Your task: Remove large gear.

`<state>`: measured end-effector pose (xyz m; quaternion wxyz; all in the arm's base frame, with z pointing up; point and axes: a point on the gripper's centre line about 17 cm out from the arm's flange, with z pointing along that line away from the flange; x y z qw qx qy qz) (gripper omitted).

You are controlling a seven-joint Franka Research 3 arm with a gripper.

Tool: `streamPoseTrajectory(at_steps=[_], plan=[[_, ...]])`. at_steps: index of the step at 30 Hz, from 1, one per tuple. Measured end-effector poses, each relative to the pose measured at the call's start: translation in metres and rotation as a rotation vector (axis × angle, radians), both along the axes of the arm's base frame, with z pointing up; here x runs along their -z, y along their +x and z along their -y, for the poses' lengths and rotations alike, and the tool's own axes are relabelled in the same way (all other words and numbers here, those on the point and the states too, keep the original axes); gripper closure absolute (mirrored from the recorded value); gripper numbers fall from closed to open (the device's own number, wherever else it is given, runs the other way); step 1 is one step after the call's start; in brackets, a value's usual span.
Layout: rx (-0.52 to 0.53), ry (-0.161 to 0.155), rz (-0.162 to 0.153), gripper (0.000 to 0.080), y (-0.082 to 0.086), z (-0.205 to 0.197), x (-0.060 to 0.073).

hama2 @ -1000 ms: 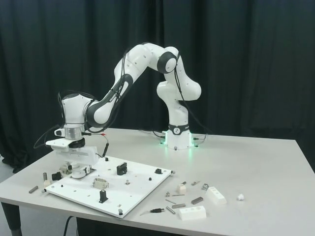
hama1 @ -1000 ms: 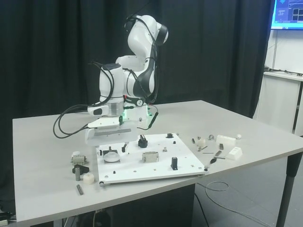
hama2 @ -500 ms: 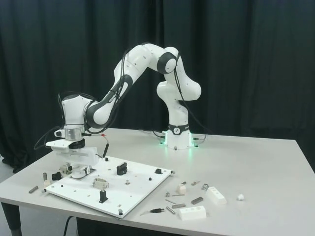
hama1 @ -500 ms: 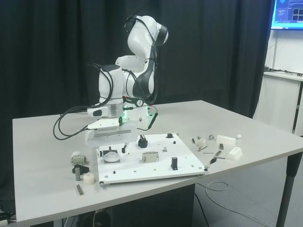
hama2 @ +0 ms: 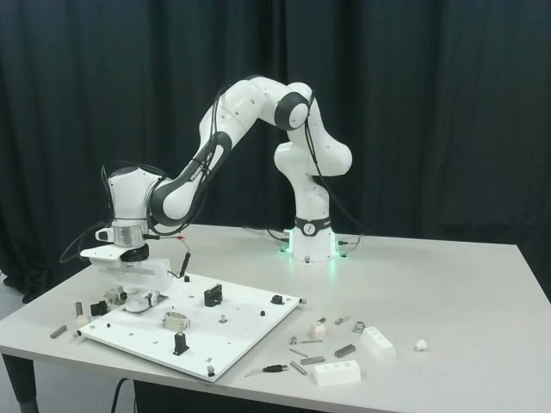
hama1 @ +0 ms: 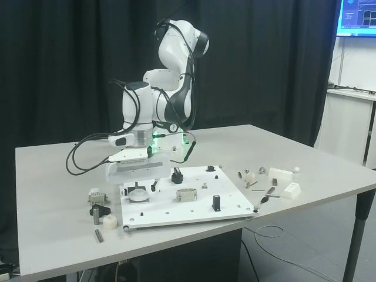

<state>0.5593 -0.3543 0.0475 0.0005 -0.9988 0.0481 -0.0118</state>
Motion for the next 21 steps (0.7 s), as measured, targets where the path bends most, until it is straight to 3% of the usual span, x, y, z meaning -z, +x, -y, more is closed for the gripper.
streamPoseTrajectory(at_steps=[2, 3, 8, 9, 15, 16, 21], plan=[[0.001, 0.000, 0.001, 0.0003, 0.0001, 0.0001, 0.0002], [0.001, 0.000, 0.001, 0.0126, 0.0002, 0.0002, 0.0003], [0.000, -0.003, 0.003, 0.0126, 0.0007, 0.0010, 0.0003], [0.000, -0.004, 0.003, 0.0312, 0.0008, 0.0011, 0.0003], [-0.002, -0.007, 0.004, 0.0312, 0.0007, 0.0025, 0.0004], [-0.002, -0.007, 0.004, 0.0477, 0.0008, 0.0025, 0.0004], [-0.002, -0.007, 0.004, 0.0477, 0.0008, 0.0024, 0.0004]])
